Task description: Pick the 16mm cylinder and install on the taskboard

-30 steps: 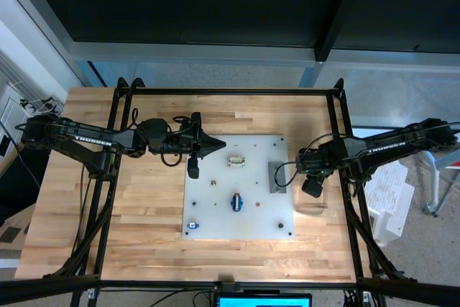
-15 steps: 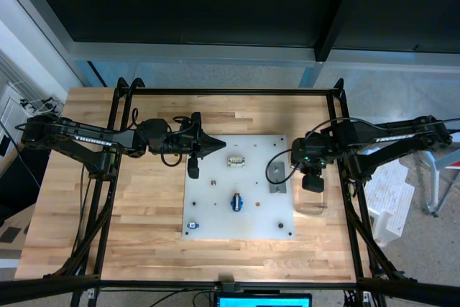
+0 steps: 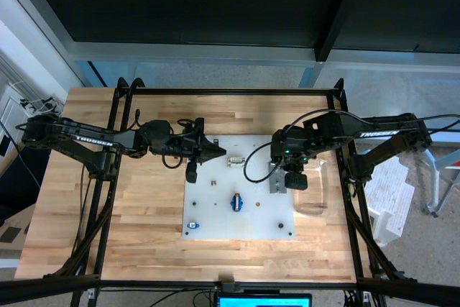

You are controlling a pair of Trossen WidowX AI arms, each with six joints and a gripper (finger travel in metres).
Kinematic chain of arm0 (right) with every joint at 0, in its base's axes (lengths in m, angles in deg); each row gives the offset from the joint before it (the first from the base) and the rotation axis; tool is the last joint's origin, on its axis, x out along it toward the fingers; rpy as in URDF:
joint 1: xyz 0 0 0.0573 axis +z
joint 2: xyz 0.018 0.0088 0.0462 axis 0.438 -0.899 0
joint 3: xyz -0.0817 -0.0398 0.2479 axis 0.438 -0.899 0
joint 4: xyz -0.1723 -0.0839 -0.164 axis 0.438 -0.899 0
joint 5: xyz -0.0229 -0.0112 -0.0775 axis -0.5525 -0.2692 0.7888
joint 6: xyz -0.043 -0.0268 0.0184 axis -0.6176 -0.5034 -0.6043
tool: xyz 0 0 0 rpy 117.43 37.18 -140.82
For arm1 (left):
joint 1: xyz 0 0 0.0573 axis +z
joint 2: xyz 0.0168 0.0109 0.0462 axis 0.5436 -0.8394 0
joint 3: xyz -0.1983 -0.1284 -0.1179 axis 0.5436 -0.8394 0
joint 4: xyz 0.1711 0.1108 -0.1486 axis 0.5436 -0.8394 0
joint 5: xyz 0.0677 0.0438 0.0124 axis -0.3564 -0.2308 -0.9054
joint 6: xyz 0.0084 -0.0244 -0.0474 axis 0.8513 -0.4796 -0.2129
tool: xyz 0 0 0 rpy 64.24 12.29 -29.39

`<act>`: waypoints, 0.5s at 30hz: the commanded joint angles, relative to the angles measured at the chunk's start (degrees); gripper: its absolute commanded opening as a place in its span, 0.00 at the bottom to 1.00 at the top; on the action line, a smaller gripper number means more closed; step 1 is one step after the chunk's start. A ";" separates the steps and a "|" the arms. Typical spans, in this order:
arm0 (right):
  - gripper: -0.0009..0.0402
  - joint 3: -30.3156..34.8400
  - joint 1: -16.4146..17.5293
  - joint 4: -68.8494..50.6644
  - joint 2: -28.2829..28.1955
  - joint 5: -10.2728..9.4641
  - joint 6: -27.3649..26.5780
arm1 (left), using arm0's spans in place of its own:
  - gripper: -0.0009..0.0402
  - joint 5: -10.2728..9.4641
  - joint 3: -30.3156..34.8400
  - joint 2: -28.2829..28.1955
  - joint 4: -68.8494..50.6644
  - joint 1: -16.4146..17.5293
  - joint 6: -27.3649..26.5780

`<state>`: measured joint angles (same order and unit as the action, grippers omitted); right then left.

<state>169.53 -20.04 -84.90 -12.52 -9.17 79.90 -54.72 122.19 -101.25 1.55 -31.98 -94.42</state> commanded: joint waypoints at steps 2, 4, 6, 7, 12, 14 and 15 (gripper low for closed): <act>0.05 4.17 -0.33 -0.17 -3.48 -0.02 -0.76 | 0.20 -0.22 0.00 -1.60 -2.27 -0.35 -0.11; 0.05 6.05 -0.50 -0.17 -5.18 0.00 -1.01 | 0.27 -0.26 0.00 -2.49 -2.25 -0.48 -0.07; 0.05 7.98 -0.81 -0.17 -6.73 0.00 -1.27 | 0.34 -0.26 0.00 -3.72 -2.03 -0.48 0.04; 0.05 8.85 -0.83 -0.13 -7.45 0.02 -1.36 | 0.38 -0.24 0.00 -4.22 -1.95 -0.50 0.09; 0.05 12.72 -1.36 -0.11 -10.49 0.07 -2.40 | 0.51 -0.31 0.00 -6.19 -1.53 -0.61 1.79; 0.05 13.92 -1.38 0.04 -11.52 0.09 -2.93 | 0.54 -0.33 0.00 -6.84 0.02 -0.61 1.88; 0.05 14.40 -1.44 0.37 -11.98 0.07 -3.21 | 0.56 -0.26 0.00 -7.41 1.31 -0.61 1.97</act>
